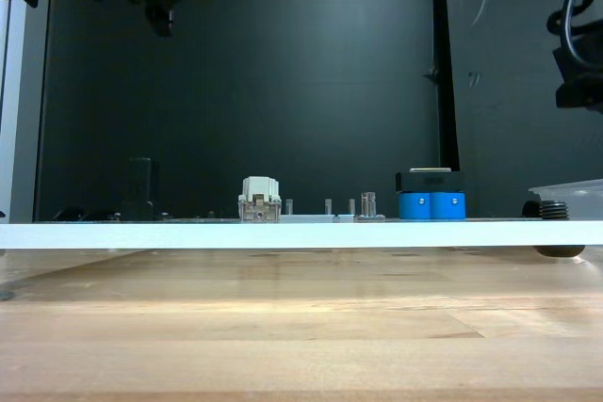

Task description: Pick the RJ45 connector and install on the taskboard

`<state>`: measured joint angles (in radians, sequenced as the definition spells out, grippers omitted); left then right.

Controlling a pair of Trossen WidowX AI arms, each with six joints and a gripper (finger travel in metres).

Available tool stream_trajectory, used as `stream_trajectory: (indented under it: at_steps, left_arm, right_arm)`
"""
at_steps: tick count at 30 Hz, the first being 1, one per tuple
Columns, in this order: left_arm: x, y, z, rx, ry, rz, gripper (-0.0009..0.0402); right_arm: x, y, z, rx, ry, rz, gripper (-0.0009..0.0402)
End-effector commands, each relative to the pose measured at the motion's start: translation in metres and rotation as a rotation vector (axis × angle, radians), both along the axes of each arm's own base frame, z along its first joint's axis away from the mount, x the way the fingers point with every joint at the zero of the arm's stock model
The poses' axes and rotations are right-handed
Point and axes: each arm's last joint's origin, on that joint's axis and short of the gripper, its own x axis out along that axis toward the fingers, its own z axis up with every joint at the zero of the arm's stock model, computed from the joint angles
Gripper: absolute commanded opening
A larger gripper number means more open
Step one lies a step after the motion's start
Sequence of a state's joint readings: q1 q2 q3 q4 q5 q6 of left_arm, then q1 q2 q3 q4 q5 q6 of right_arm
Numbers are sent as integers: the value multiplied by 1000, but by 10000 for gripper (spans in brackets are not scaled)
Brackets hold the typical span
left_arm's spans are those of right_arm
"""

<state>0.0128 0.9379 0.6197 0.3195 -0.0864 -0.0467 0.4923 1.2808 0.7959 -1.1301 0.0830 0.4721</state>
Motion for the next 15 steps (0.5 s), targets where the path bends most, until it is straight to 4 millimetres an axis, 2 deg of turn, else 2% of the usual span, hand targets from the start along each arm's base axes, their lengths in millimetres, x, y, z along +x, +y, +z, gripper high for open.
stream_trajectory:
  at_steps: [1, 9, 15]
  left_arm:
    - [0, 0, 0, 0, 0, 0, 0]
    - [0, 0, 0, 0, 0, 0, 0]
    - [0, 0, 0, 0, 0, 0, 0]
  right_arm:
    - [-1, -1, -11, 2, 14, -1, 192]
    - [-1, -1, -18, 3, 11, 3, 191]
    - [0, -1, -19, 9, 0, 4, 161]
